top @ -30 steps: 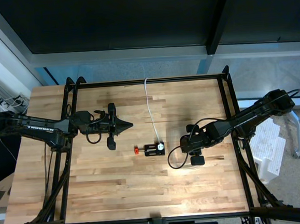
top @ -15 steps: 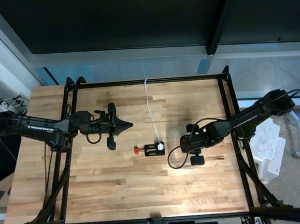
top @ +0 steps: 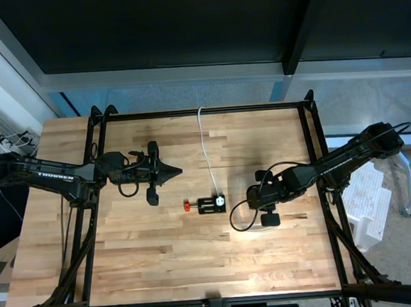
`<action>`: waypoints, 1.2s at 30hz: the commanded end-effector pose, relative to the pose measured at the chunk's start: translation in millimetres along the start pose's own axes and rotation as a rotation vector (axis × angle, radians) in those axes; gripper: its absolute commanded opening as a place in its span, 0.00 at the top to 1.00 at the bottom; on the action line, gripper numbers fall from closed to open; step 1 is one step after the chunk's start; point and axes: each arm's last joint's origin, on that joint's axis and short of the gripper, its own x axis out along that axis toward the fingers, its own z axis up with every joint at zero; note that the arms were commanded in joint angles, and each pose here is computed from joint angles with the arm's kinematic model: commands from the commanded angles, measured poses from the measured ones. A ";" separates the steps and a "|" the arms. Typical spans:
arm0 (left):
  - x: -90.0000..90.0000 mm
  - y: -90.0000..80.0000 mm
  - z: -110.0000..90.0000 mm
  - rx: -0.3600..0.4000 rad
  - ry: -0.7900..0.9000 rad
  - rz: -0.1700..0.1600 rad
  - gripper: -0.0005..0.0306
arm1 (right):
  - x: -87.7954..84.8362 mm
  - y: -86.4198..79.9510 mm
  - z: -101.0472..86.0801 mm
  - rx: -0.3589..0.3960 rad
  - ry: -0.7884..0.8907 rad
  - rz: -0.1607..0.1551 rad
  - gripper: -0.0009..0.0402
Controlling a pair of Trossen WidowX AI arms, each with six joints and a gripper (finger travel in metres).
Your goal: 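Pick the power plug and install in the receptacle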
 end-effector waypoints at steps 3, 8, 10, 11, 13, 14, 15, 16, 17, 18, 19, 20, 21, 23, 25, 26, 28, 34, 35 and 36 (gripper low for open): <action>0.0 0.0 0.2 0.000 -0.001 0.000 0.98 | -0.9 -0.1 0.2 0.001 -0.003 0.001 0.98; 0.0 0.1 0.2 0.000 -0.001 0.000 0.98 | -3.1 -0.4 0.2 0.002 -0.011 0.003 0.98; 0.0 0.0 0.2 0.000 -0.001 0.000 0.98 | -4.1 -0.5 0.4 0.002 -0.011 0.003 0.98; 0.0 0.0 0.2 0.000 -0.001 0.000 0.98 | -4.6 -0.6 0.6 0.002 -0.012 0.003 0.98; 0.0 0.1 0.2 0.000 -0.001 0.000 0.98 | -5.5 -0.6 1.0 0.001 -0.015 0.004 0.98; 0.0 0.0 0.2 0.000 -0.001 0.000 0.98 | -5.7 -0.5 1.3 0.001 -0.015 0.004 0.98; 0.0 0.0 0.2 0.000 -0.001 0.000 0.98 | -6.0 -0.5 1.4 0.001 -0.016 0.004 0.98; 0.0 0.1 0.2 0.000 -0.001 0.000 0.98 | -6.8 -0.6 1.5 0.001 -0.018 0.006 0.98; 0.0 0.1 0.2 0.000 -0.001 0.000 0.98 | -7.7 -0.8 1.4 0.000 -0.019 0.006 0.98; 0.0 0.0 0.2 0.000 -0.001 0.000 0.98 | -8.6 -0.9 1.6 -0.001 -0.016 0.004 0.98; 0.0 0.0 0.2 0.000 -0.001 0.000 0.98 | -10.6 -1.1 2.1 -0.003 -0.012 0.002 0.98; 0.0 0.1 0.2 0.000 -0.001 0.000 0.98 | -12.8 -1.5 2.7 -0.006 -0.009 -0.006 0.98; 0.0 0.1 0.2 0.000 -0.001 0.000 0.98 | -14.9 -1.6 3.7 -0.009 -0.004 -0.008 0.98; 0.0 0.0 0.2 0.000 -0.001 0.000 0.98 | -20.4 -1.9 6.1 -0.014 -0.008 -0.009 0.98; 0.0 0.1 0.2 0.000 -0.001 0.000 0.98 | -25.7 -2.0 8.5 -0.014 -0.017 -0.007 0.98; 0.0 0.0 0.2 0.000 -0.001 0.000 0.98 | -28.4 -2.1 9.6 -0.013 -0.019 -0.006 0.98; 0.0 0.1 0.2 0.000 -0.001 0.000 0.98 | -34.5 -2.4 12.0 -0.013 -0.020 -0.006 0.98; 0.0 0.0 0.2 0.000 -0.001 0.000 0.98 | -54.2 -3.6 19.4 -0.009 -0.041 -0.004 0.98; 0.0 0.1 0.2 0.000 -0.001 0.000 0.98 | -56.8 -3.7 20.3 -0.009 -0.041 -0.004 0.98; 0.0 0.1 0.2 0.000 -0.001 0.000 0.98 | -59.4 -3.8 21.3 -0.009 -0.039 -0.005 0.98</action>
